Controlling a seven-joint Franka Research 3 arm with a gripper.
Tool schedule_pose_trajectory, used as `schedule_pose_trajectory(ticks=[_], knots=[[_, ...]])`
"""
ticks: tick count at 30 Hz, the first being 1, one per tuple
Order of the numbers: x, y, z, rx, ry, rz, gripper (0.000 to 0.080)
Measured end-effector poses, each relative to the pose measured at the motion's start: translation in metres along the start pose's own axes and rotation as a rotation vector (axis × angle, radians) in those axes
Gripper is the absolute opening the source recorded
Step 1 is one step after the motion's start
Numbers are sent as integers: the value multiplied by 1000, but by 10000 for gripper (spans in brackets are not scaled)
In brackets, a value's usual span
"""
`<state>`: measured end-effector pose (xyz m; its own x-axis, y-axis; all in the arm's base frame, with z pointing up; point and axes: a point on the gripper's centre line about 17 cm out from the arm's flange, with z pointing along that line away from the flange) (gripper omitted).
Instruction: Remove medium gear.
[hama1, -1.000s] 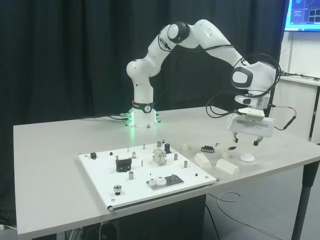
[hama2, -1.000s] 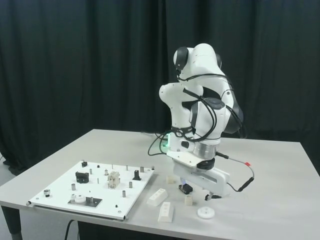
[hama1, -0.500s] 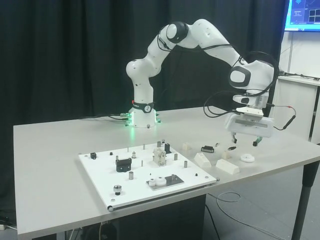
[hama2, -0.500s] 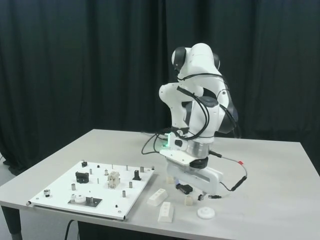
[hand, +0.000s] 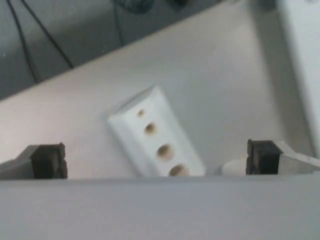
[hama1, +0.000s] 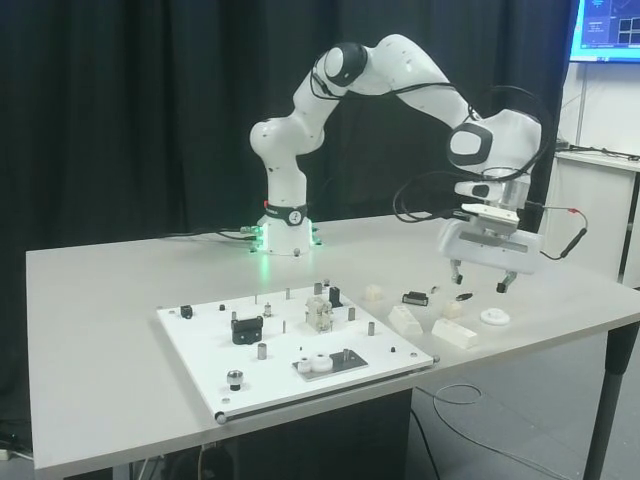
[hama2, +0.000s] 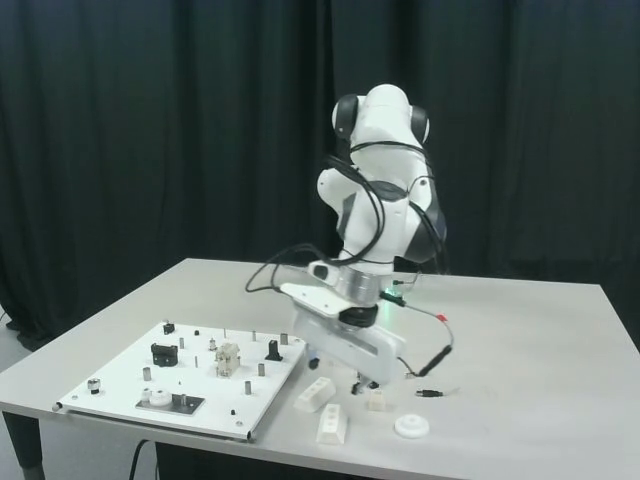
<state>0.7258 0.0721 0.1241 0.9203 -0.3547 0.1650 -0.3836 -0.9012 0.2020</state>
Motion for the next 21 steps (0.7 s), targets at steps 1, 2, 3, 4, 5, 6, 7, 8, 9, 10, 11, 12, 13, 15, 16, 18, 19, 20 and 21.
schedule_pose_trajectory(ticks=[1,2,3,4,5,6,7,8,9,10,11,12,13,15,16,18,19,20,21], knots=[[4,4,0,-1,3,1,800],[9,8,-1,-1,7,5,800],[14,13,-1,-1,10,9,800],[18,17,-1,0,12,14,800],[22,21,-1,2,14,21,800],[26,26,-1,4,15,32,800],[31,31,-1,6,15,47,800],[35,36,-2,8,17,63,800],[39,41,-2,10,18,80,800],[44,47,-2,11,19,99,800],[47,53,-2,13,20,113,800],[52,59,-2,13,21,126,800],[56,64,-1,13,23,137,800],[64,76,-1,13,26,156,800],[67,82,-1,14,27,166,800],[74,95,0,13,28,186,800],[78,102,1,14,28,197,800],[81,108,1,14,27,206,800],[84,115,2,14,26,217,800]])
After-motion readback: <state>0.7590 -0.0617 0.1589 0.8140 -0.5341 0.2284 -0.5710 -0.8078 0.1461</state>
